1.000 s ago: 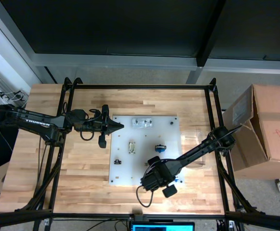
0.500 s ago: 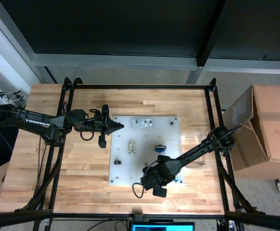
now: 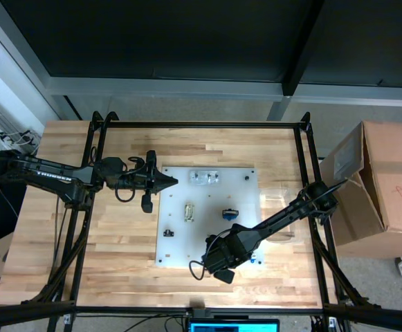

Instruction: Pick the M12 nut and place it on its threads and fasten

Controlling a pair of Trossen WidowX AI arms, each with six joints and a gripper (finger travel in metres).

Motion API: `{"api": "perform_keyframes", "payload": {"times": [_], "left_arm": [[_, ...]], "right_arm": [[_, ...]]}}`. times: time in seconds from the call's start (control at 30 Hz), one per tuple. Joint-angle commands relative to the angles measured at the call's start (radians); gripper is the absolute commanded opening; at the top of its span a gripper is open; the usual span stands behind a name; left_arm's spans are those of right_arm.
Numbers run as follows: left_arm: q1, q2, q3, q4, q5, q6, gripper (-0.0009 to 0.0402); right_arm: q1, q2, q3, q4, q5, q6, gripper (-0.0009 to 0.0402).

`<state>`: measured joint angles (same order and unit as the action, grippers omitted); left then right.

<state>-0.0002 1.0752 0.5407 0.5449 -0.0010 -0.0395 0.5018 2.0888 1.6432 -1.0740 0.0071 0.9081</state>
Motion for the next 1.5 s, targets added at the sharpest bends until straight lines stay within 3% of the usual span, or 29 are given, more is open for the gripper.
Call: {"api": "perform_keyframes", "payload": {"times": [0.03, 0.33, 0.6, 1.0, 1.5], "left_arm": [[0.0, 0.0, 0.001, 0.0, 0.0, 0.0, 0.0], [0.0, 0.0, 0.0, 0.0, 0.0, 0.0, 0.0], [0.0, 0.0, 0.0, 0.0, 0.0, 0.0, 0.0], [0.0, 0.0, 0.0, 0.0, 0.0, 0.0, 0.0], [0.0, 0.0, 0.0, 0.0, 0.0, 0.0, 0.0]], "right_arm": [[0.0, 0.0, 0.001, -0.005, 0.002, 0.0, 0.0067], [0.0, -0.012, 0.001, -0.006, 0.002, -0.001, 0.0164], [0.0, -0.053, 0.001, -0.019, 0.042, -0.039, 0.0206], [0.007, -0.139, 0.001, -0.062, 0.051, -0.268, 0.0186], [0.029, -0.152, 0.001, -0.059, 0.045, -0.261, 0.0154]]}}
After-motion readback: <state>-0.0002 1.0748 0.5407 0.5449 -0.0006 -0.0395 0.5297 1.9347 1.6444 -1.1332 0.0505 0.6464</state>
